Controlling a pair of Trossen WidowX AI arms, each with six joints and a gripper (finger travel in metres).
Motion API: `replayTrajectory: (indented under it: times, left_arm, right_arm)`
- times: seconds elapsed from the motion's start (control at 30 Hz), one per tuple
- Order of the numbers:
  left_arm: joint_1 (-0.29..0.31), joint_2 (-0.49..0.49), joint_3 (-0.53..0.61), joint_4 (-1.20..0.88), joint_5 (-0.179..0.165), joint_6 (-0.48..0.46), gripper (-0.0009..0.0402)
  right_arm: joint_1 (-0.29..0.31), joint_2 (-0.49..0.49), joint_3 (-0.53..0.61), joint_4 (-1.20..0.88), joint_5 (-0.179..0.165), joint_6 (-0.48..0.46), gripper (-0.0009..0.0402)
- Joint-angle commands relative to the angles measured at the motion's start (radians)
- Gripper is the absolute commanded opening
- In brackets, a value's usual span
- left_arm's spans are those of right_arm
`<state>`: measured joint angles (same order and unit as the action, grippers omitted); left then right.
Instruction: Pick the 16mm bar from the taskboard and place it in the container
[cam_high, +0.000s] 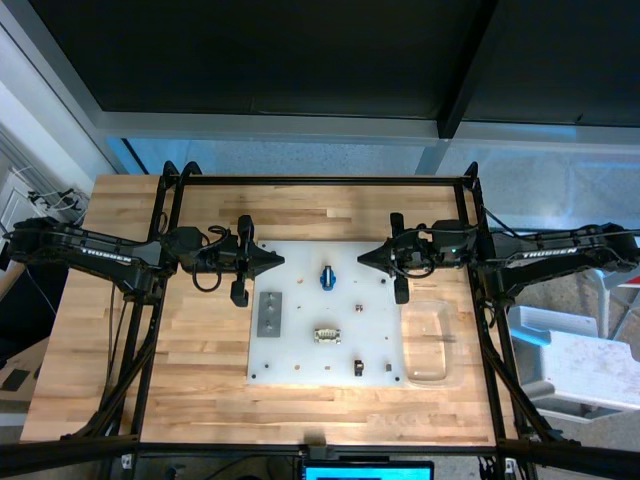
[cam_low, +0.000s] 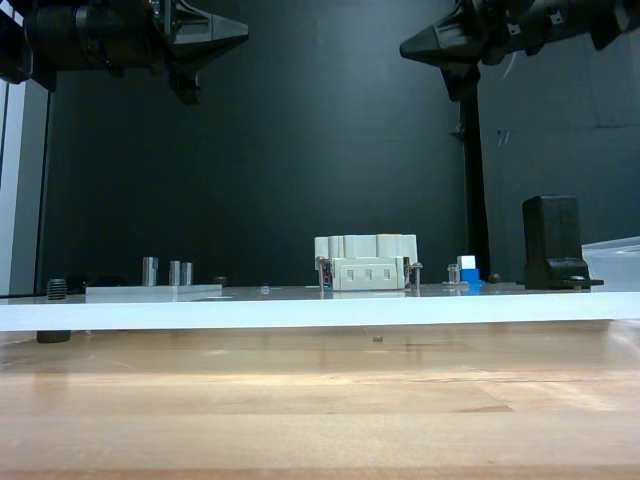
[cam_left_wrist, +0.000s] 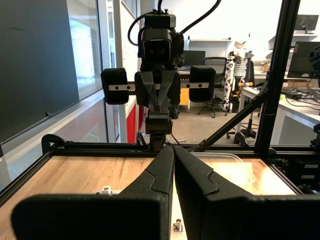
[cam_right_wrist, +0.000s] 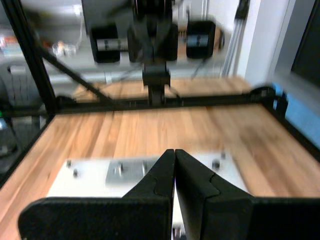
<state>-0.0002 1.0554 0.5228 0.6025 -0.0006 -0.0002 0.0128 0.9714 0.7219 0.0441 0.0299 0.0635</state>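
The white taskboard (cam_high: 300, 360) lies mid-table with a grey block (cam_high: 269, 312) at its left. Short grey pegs stand up from that block; the widest one (cam_low: 150, 270) looks like the 16mm bar, though I cannot be sure. The clear container (cam_high: 430, 343) sits just off the board's right edge. My left gripper (cam_high: 278, 262) hovers high over the board's far left corner, shut and empty. My right gripper (cam_high: 362, 258) hangs high over the far right part of the board, shut and empty, pointing at the left one. Both show shut in their wrist views (cam_left_wrist: 173, 150) (cam_right_wrist: 174, 152).
On the board are a blue connector (cam_high: 327, 277), a pale multi-pin connector (cam_high: 325, 335), a small black part (cam_high: 358, 366) and tiny fittings. A black frame (cam_high: 320, 181) runs around the table. Bare wood lies left of the board.
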Motion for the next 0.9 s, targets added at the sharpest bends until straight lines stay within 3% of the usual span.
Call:
replayTrajectory:
  times: [0.03,0.53,0.9]
  left_arm:
    - [0.000,0.000,0.000,0.000,0.000,0.000,0.0000]
    - [0.000,0.000,0.000,0.000,0.000,0.000,0.0000]
    - [0.000,0.000,0.000,0.000,0.000,0.000,0.0000]
  right_arm:
    - [0.002,0.021,0.047,-0.124,0.000,0.013,0.0000]
    - [0.024,0.216,0.326,-0.626,0.002,0.064,0.0000]
    - [0.053,0.341,0.461,-0.878,0.000,0.117,0.0000]
